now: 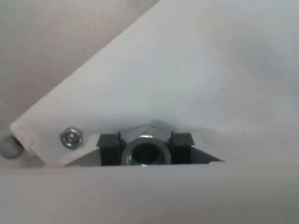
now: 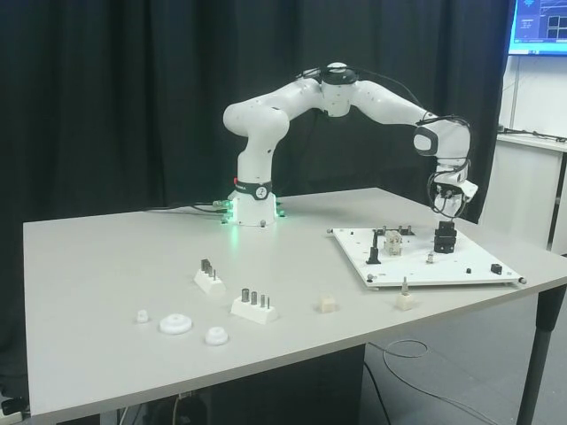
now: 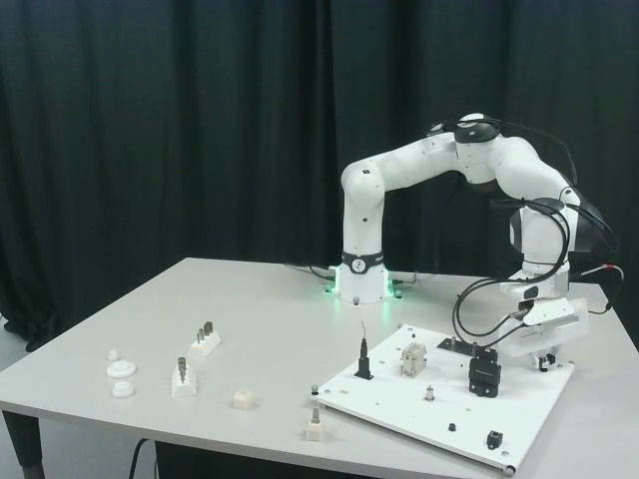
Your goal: Insert bolt 4.
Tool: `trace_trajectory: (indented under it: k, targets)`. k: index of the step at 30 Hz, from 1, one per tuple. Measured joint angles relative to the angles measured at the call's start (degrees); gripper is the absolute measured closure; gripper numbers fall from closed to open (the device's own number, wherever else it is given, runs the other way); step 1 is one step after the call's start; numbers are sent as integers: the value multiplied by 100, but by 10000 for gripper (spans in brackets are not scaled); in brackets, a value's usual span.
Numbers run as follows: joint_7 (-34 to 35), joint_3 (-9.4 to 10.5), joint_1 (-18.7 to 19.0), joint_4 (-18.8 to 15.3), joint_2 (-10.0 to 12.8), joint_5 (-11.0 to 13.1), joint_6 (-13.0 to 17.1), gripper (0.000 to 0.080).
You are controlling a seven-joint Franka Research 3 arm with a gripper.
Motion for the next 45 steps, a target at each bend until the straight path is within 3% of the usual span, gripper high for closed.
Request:
trace_trajectory:
  k: [22, 45]
  targets:
    - [2702, 3, 45, 1, 14, -98, 72, 577]
    - [6050, 31, 164, -1, 27, -358, 291, 577]
